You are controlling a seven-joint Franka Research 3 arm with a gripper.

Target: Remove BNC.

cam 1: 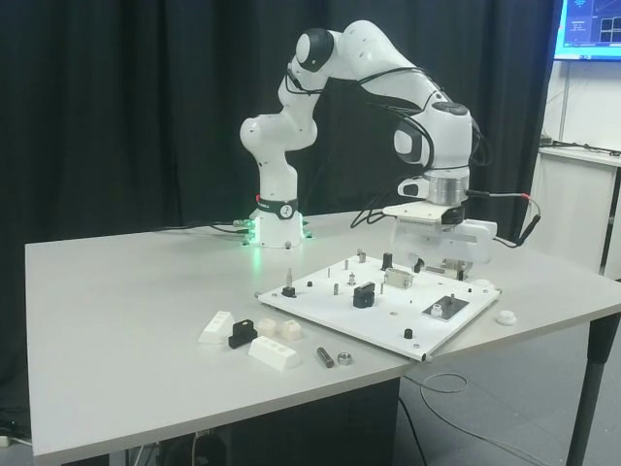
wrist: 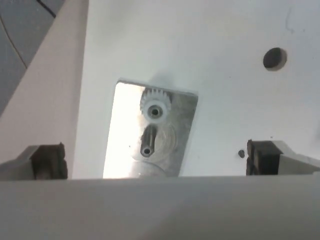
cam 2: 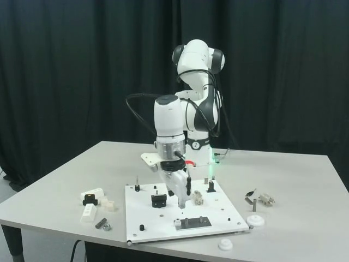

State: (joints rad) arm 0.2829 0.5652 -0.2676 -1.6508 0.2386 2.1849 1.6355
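BNC (cam 1: 398,280) on white board (cam 1: 320,309), axis unclear

Shiny metal plate (wrist: 150,130), white plastic gear (wrist: 156,103).

metal plate (wrist: 150,135) partly hidden, BNC indiscernible

Two room views face arm (cam 1: 359,87) and white board (cam 2: 182,215) from opposite table sides; wrist view looks down close onto board.
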